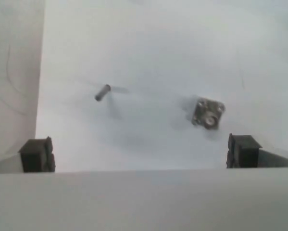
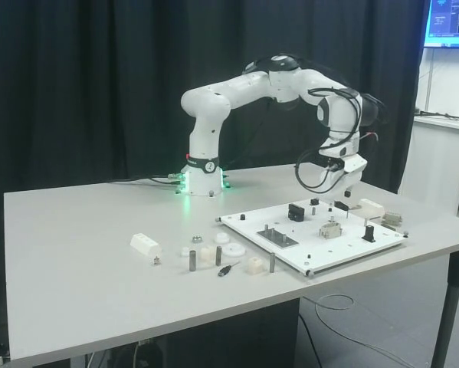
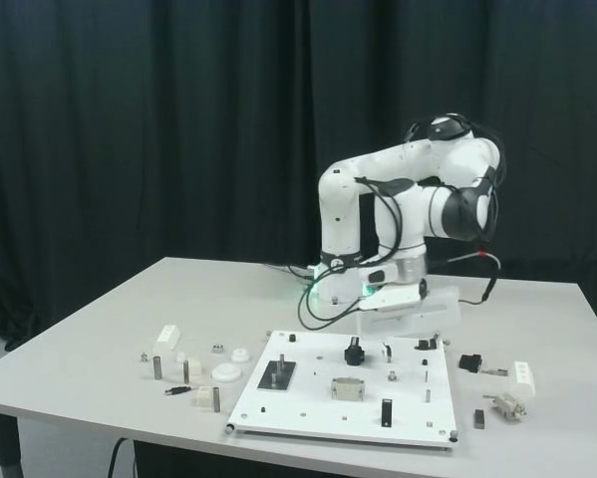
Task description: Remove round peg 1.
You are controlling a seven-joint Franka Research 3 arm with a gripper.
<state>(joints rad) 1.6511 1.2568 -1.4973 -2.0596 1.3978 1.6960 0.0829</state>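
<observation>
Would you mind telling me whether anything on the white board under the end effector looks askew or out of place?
Nothing stands out. The round peg stands on the white board, apart from the small square connector, and the end effector hangs open above them.

A robotics lab: black curtains back a grey bench carrying a bolted white arm, a white assembly board, and a wall monitor.
</observation>
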